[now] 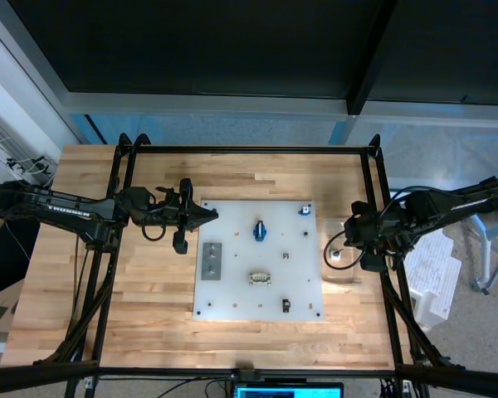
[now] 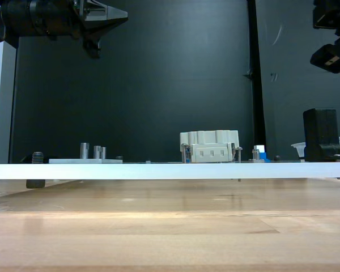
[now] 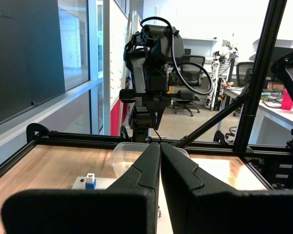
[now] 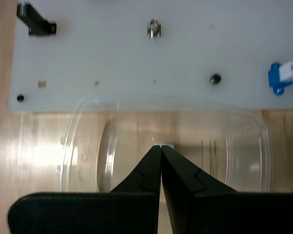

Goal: Pick the USB connector and install on taskboard

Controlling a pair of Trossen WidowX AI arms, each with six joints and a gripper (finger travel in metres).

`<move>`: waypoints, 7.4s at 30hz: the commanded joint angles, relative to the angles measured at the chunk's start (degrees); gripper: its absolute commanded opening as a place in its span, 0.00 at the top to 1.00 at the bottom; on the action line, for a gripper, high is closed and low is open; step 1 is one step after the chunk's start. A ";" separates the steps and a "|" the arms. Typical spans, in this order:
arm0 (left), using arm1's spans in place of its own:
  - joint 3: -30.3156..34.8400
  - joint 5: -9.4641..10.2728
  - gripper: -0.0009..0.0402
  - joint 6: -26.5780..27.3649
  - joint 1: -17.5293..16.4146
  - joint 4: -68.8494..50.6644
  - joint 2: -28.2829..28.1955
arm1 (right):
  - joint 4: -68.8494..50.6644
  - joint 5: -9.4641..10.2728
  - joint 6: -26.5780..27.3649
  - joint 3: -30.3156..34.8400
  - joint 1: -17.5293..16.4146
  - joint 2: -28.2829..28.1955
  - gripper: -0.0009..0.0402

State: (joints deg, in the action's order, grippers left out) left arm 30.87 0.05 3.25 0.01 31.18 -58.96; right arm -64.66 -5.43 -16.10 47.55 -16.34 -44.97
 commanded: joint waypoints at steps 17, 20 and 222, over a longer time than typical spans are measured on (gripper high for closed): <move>0.00 0.00 0.98 -0.02 0.00 0.00 -0.02 | -4.79 -2.60 -4.50 -4.00 -2.32 -0.57 0.81; 0.00 0.00 0.98 -0.02 0.00 0.00 -0.02 | -4.13 -2.73 -5.51 -5.01 -2.38 -1.51 0.74; 0.00 0.00 0.98 -0.02 -0.02 0.00 0.00 | -1.31 -4.22 -16.65 47.84 -16.31 -64.32 0.98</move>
State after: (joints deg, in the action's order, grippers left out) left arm 30.87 0.08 3.25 0.01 31.16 -58.96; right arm -66.22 -9.67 -32.71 95.44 -32.56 -109.16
